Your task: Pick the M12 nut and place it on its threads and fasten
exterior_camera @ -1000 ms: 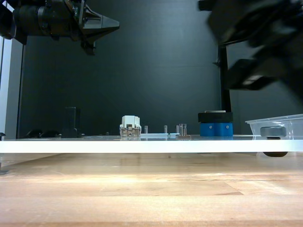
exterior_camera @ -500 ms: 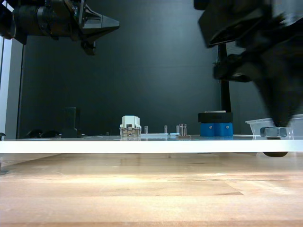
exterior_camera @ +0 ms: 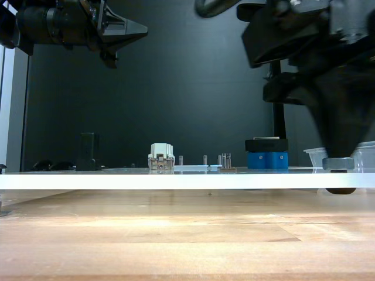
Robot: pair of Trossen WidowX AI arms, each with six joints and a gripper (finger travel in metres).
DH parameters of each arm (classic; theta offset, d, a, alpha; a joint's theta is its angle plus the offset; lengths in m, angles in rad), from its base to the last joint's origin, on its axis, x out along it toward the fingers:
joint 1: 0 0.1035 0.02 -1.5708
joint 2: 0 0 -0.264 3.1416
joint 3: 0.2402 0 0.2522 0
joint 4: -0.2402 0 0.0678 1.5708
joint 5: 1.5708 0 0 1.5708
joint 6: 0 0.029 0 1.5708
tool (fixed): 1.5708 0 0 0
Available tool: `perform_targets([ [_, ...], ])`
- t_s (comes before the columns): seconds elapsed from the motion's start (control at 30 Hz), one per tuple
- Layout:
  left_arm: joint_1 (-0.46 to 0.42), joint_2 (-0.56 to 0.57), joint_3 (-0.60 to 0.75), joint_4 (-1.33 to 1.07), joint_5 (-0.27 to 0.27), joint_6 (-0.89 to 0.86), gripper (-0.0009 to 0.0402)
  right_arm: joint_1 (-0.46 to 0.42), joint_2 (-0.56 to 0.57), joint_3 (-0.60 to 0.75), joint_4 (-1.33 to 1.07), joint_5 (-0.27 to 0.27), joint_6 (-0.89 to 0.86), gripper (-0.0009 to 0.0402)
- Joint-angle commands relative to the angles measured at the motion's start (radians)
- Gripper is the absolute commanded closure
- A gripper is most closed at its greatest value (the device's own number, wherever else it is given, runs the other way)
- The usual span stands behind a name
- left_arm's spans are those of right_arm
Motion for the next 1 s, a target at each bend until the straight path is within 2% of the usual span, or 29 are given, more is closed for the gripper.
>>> perform_targets([
  [0.03, 0.0, 0.0, 0.0, 0.0, 0.0, 0.0, 0.0393, 0.0, -0.005, 0.0, 0.003, -0.188, -0.035, 0.0393],
  [0.1, 0.0, 0.0, 0.0, 0.0, 0.0, 0.0, 0.0393, 0.0, -0.006, 0.0, -0.003, -0.191, -0.034, 0.0393],
  [0.3, 0.0, 0.0, 0.0, 0.0, 0.0, 0.0, 0.0393, 0.0, -0.006, 0.0, -0.007, -0.113, -0.031, 0.0393],
  [0.47, 0.0, 0.0, 0.0, 0.0, 0.0, 0.0, 0.0393, 0.0, -0.016, 0.0, -0.006, -0.111, -0.031, 0.0393],
  [0.6, 0.0, 0.0, 0.0, 0.0, 0.0, 0.0, 0.0393, -0.001, -0.037, 0.0, -0.006, -0.066, -0.022, 0.0394],
  [0.7, 0.0, 0.0, 0.0, 0.0, 0.0, 0.0, 0.0393, -0.003, -0.056, 0.0, -0.003, -0.059, -0.024, 0.0393],
  [0.77, 0.0, 0.0, 0.0, 0.0, 0.0, 0.0, 0.0393, -0.011, -0.077, -0.005, 0.006, -0.054, -0.04, 0.0394],
  [0.83, 0.0, 0.0, 0.0, 0.0, 0.0, 0.0, 0.0393, -0.023, -0.107, -0.019, 0.021, -0.025, -0.05, 0.0393],
  [1.0, 0.0, 0.0, 0.0, 0.0, 0.0, 0.0, 0.0393, -0.081, -0.235, -0.113, 0.101, 0.006, -0.077, 0.0393],
])
